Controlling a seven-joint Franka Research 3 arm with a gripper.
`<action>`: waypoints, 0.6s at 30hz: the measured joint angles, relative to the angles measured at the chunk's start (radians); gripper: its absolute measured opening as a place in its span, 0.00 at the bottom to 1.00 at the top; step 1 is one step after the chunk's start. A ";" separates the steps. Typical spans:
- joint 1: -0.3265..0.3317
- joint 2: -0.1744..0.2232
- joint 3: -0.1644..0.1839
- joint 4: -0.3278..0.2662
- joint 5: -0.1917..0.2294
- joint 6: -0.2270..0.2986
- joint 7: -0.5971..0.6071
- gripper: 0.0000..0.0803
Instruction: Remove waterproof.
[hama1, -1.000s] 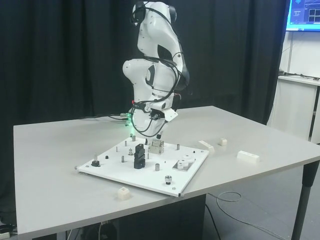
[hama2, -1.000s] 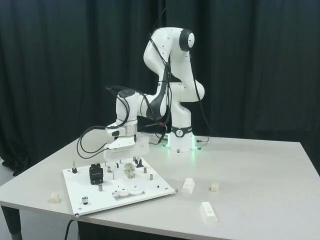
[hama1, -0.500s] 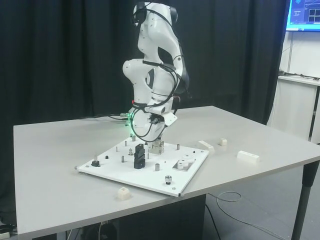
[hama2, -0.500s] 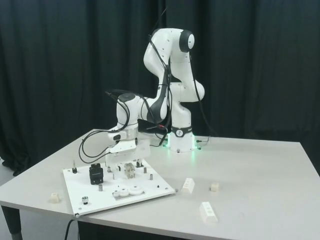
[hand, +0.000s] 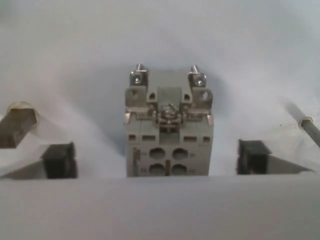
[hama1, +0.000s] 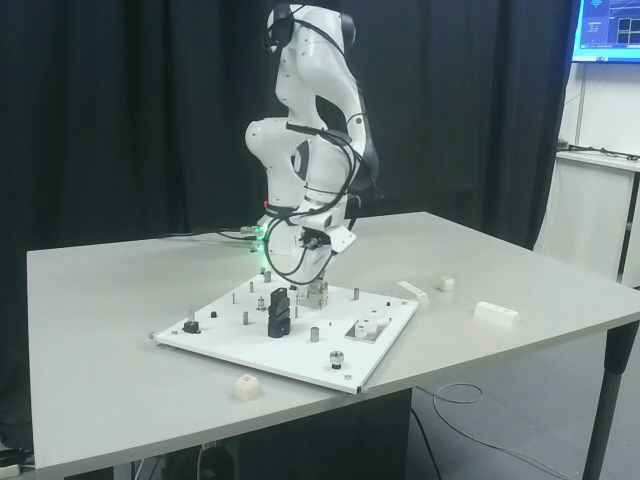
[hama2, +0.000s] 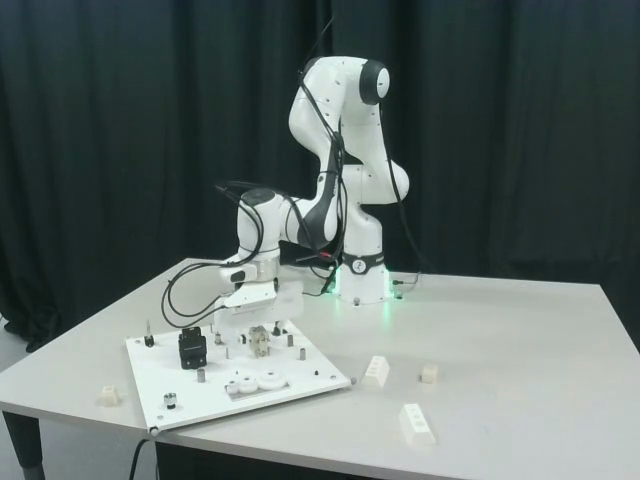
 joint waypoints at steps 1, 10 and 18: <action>0.000 -0.001 0.000 0.000 0.000 0.000 0.000 0.87; 0.002 -0.018 0.000 0.000 0.000 -0.003 0.000 0.66; 0.001 -0.022 -0.003 0.003 0.001 -0.005 0.013 0.39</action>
